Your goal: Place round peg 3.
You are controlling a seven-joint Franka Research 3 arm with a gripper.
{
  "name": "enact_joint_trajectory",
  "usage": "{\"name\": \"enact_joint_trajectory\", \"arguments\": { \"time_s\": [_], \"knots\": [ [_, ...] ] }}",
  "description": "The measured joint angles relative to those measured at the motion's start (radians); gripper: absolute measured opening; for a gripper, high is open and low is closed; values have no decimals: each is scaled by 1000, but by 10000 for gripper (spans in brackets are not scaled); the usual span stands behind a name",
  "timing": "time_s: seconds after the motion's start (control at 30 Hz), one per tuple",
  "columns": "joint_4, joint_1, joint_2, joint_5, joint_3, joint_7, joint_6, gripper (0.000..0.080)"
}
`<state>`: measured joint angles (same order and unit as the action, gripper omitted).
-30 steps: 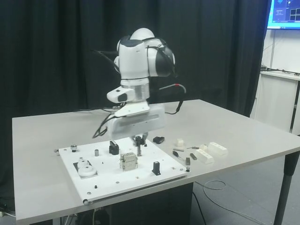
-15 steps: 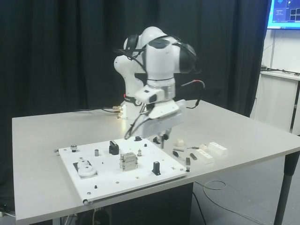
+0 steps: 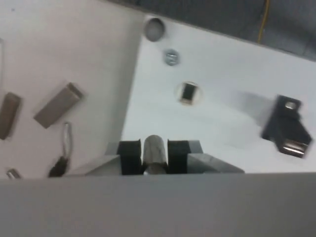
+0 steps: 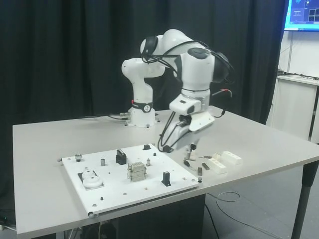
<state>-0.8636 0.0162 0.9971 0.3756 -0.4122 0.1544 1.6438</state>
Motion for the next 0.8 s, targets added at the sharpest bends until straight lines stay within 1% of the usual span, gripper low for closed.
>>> {"name": "enact_joint_trajectory", "arguments": {
  "time_s": [0.47, 0.8],
  "knots": [
    [-59, -106, 2, -15, -1, -7, -4, 109],
    [-81, -173, 1, -49, 2, 27, -61, 109]
  ]
}}
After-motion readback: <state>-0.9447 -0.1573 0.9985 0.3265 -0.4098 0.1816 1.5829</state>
